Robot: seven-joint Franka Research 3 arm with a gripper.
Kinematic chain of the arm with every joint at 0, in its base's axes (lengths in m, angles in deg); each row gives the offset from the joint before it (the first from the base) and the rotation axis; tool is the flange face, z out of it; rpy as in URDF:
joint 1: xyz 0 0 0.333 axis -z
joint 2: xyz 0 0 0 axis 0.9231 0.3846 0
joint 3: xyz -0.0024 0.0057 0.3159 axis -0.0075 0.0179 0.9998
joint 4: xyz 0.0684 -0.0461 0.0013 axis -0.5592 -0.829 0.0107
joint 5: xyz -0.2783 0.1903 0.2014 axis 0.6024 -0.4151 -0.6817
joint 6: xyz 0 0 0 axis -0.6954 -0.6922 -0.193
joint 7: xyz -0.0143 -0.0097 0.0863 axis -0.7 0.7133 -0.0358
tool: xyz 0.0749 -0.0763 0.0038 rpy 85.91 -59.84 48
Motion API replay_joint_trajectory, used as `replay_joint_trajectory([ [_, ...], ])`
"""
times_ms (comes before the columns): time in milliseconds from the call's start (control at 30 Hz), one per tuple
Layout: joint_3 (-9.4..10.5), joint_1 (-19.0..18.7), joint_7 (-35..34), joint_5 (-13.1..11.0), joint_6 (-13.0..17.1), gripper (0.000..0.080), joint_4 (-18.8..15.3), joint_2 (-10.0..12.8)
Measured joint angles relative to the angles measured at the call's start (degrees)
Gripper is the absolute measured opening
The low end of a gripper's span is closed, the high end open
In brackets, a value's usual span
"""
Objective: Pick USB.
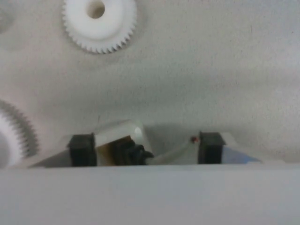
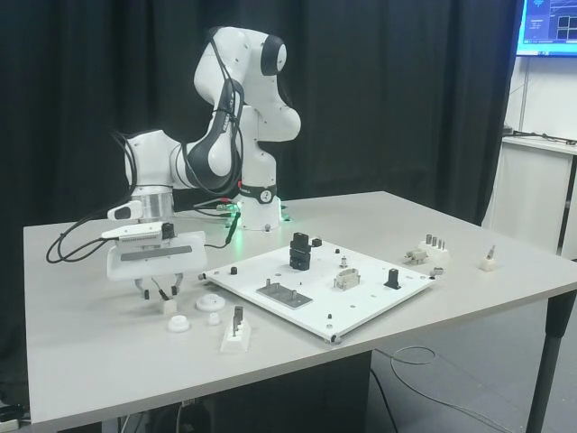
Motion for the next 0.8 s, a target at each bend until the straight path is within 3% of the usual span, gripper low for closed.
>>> replay_joint_trajectory([
  [133, -0.11, 0.0, 0.0, 0.0, -0.5, 0.054, 0.2, 0.0],
  [167, -0.15, 0.0, 0.0, 0.0, -0.8, 0.0382, 0.3, 0.0],
  [300, -0.31, 0.0, 0.0, 0.0, -1.9, 0.0382, 0.7, 0.0],
  [333, -0.34, 0.0, 0.0, 0.0, -2.2, 0.0186, 0.8, 0.0],
  [600, -0.53, 0.0, 0.0, 0.0, -4.5, 0.0186, 1.7, -0.2],
  [633, -0.53, 0.0, 0.0, 0.0, -4.6, 0.0073, 1.7, -0.3],
  [800, -0.53, -0.1, 0.0, 0.0, -6.4, 0.0073, 2.3, -1.2],
])
